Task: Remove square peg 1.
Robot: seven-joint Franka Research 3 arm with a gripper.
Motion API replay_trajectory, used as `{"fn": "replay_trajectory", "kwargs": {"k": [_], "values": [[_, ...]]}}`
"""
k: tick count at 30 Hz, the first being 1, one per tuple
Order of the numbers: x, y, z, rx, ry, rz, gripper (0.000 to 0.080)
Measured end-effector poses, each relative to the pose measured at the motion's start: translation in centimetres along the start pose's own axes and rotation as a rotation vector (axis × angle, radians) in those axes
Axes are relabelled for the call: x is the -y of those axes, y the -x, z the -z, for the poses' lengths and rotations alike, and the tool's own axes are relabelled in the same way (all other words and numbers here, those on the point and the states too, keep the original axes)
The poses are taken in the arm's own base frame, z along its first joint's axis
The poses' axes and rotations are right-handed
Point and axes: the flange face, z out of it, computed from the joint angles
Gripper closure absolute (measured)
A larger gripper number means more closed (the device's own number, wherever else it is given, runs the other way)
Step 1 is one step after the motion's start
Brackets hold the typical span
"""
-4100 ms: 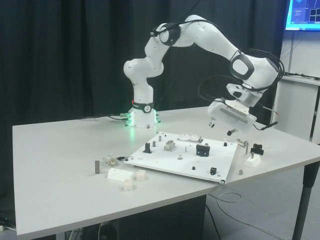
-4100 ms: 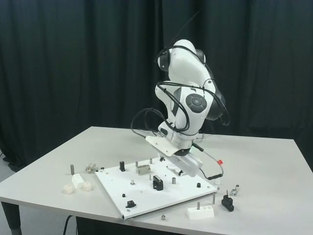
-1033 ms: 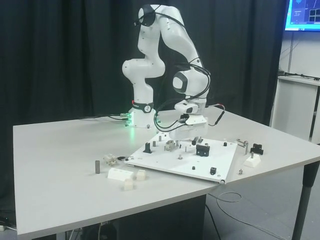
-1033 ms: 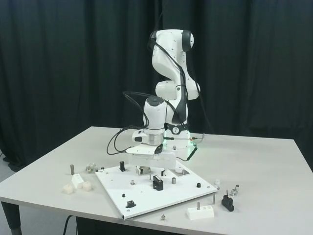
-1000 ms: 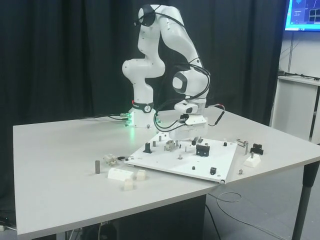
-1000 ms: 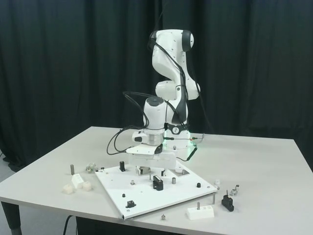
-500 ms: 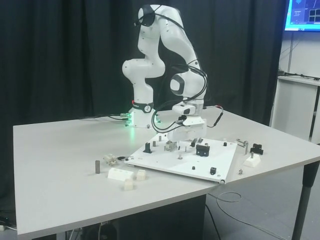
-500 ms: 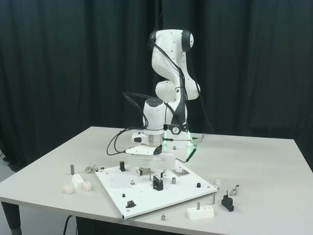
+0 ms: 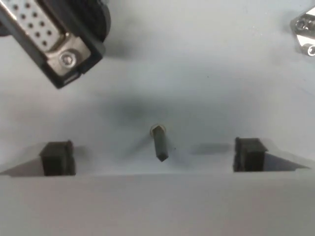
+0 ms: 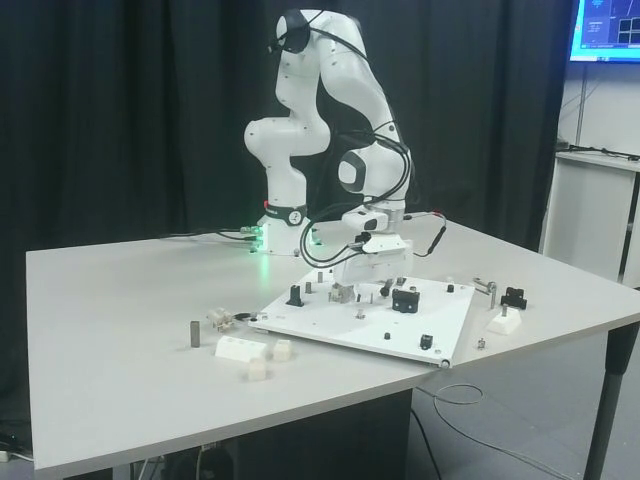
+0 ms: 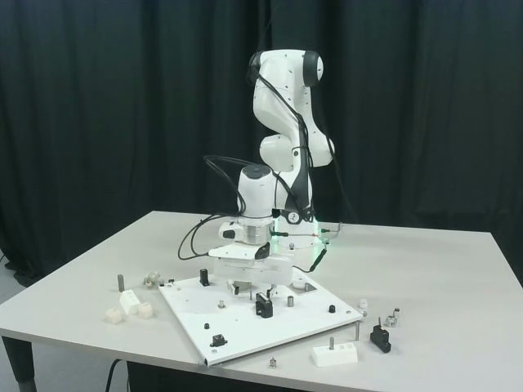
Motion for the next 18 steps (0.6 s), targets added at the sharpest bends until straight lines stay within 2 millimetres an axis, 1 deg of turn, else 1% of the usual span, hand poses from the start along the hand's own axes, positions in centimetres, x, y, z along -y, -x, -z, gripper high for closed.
{"fn": "replay_trajectory", "kwargs": {"k": [1,6,7,12,13,18], "values": [[-0.03,-0.01,-0.02,-0.001,-0.001,-0.001,0.0094],[-0.26,-0.12,-0.15,-0.005,-0.004,-0.007,0.0094],[-0.29,-0.15,-0.17,-0.005,-0.005,-0.01,0.0276],[-0.35,-0.25,-0.26,-0.007,-0.01,-0.019,0.0276],[-0.34,-0.25,-0.28,-0.007,-0.01,-0.019,0.047],[-0.31,-0.24,-0.32,-0.008,-0.011,-0.012,0.047]]}}
